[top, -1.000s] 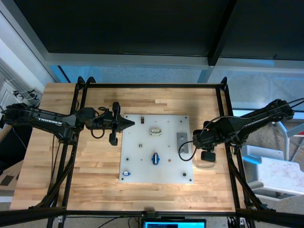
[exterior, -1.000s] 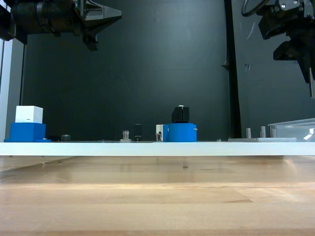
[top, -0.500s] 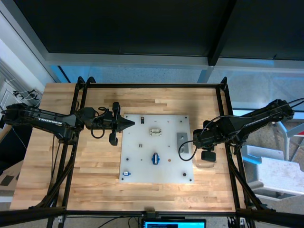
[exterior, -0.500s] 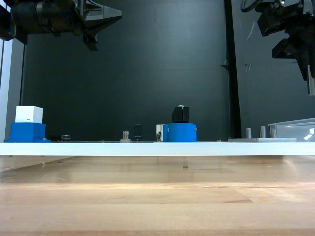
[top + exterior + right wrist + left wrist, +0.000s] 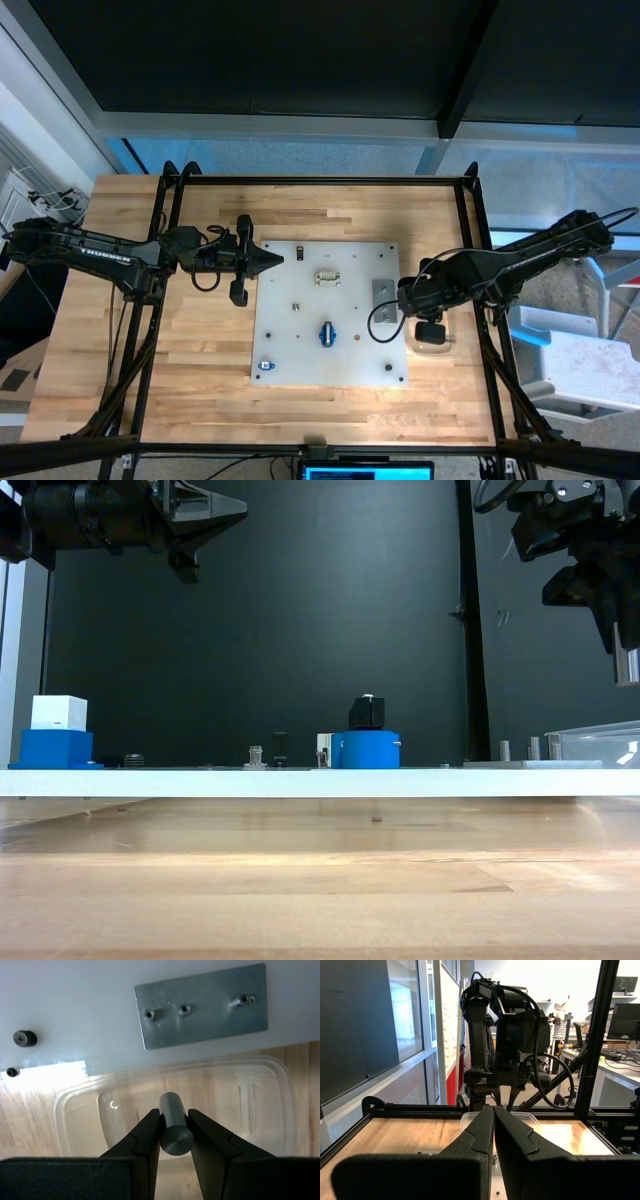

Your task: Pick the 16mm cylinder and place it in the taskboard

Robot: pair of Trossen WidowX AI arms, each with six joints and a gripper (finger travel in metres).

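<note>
— Wooden table (image 5: 200, 390), white taskboard (image 5: 300, 340) lying in the middle of it. Where does the job stand?

— The pick looks done to me, and the carry is the step in hand. See how the right gripper (image 5: 173, 1121) is clamped on the 16mm cylinder (image 5: 176, 1132): both fingers pinch the peg, and its end pokes out past the tips.

— And where is that over the table?

— Just off the taskboard's right edge, above the clear tray (image 5: 75, 1105), which lies on the wood just beside that edge. In the low view the peg hangs upright, well above both tray and board, touching neither.

— The other arm?

— Parked, I'd say. The left gripper (image 5: 493, 1125) hangs high over the board's left edge, its fingers pressed together on nothing.

— So what does the next move call for?

— Travel inward across the right edge to the receiving hole, with the peg kept vertical. Then centre it, lower it straight, and let go only once it is seated. The grey block (image 5: 202, 1007) near that edge carries small studs, so the path should clear those. Which hole takes the peg, I cannot tell.
</note>
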